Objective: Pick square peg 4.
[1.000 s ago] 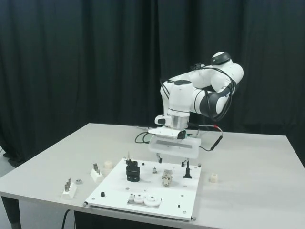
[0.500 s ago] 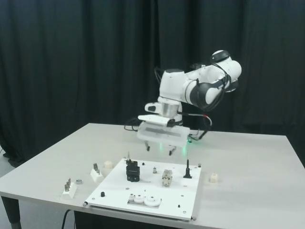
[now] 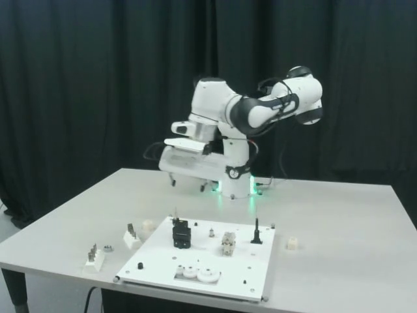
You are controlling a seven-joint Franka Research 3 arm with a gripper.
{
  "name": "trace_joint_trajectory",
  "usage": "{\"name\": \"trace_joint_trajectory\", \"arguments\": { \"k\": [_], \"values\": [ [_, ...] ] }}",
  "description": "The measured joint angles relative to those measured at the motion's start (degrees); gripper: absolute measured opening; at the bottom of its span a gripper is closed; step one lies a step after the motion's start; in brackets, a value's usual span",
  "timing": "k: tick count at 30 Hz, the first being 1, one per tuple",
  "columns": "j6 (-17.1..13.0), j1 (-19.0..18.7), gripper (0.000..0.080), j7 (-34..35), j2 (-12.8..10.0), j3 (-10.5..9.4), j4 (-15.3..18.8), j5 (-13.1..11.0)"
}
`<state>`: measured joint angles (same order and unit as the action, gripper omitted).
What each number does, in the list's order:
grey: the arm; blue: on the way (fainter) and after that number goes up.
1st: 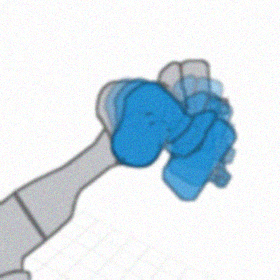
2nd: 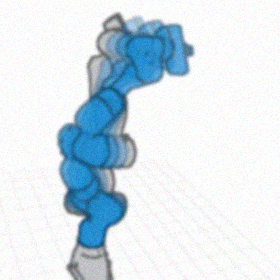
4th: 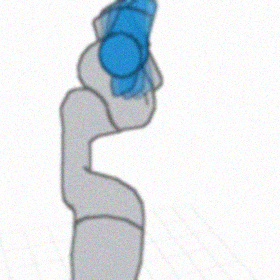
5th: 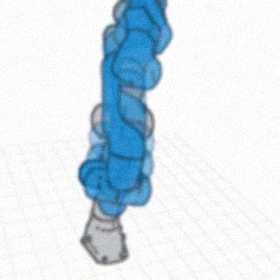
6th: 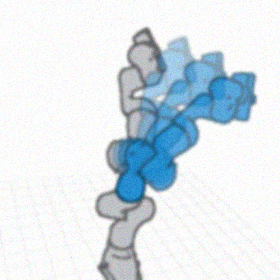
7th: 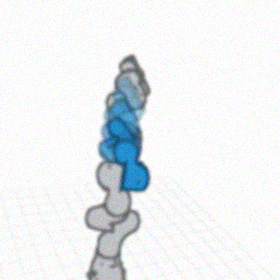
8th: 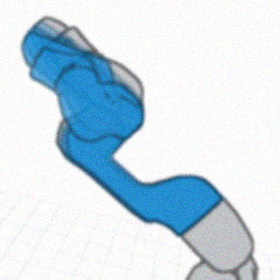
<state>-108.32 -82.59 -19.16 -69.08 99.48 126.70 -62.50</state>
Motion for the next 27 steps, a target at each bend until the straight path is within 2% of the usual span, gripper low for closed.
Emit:
{"name": "trace_joint_trajectory", "arguments": {
  "k": [3, 9, 21, 27],
  "values": [
    [0.17, 1.17, 0.0800, -5.55, 0.00, 0.70, 1.07, 0.15],
    [0.39, 3.61, 0.0800, -11.41, 0.01, 1.56, 3.14, 0.15],
    [1.05, 9.46, 0.0800, -28.85, 0.00, 1.62, 4.74, 0.06],
    [1.16, 12.41, 0.0800, -30.91, 0.00, 1.24, 4.76, -0.63]
  ]
}}
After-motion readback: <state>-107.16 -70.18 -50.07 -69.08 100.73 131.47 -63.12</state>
